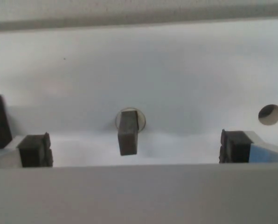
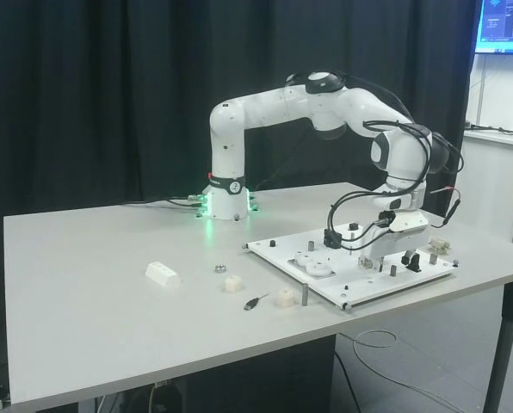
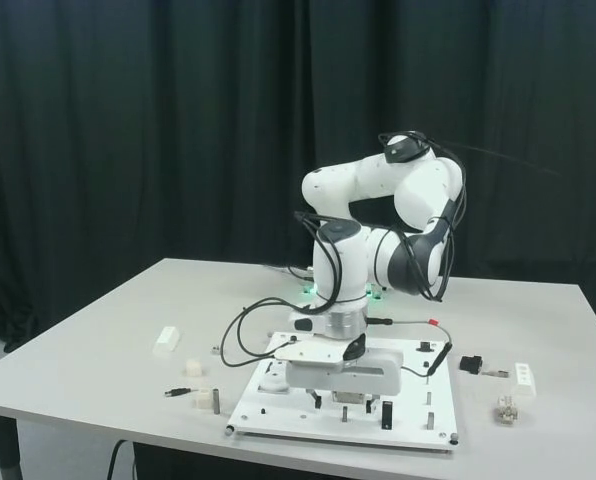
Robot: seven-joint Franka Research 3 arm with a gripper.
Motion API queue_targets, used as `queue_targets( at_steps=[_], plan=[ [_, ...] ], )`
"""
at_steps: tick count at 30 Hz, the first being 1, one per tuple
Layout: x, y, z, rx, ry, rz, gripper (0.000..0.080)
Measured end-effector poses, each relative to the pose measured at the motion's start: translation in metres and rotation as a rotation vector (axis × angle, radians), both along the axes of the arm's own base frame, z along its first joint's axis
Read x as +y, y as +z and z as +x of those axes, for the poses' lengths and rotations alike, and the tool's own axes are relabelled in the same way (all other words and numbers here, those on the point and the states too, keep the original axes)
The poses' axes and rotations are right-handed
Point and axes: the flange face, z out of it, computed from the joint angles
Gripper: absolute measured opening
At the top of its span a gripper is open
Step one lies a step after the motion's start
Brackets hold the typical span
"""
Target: Remove square peg 3.
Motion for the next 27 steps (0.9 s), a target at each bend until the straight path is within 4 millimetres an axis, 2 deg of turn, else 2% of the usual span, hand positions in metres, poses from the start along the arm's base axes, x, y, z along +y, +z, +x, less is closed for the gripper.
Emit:
queue_targets(
  at_steps=[16, 27],
  plan=[
    [-0.001, -0.007, -0.001, -0.005, 0.003, -0.005, 0.0800],
    [-0.001, -0.015, 0.000, -0.030, 0.101, -0.007, 0.0800]
  ],
)
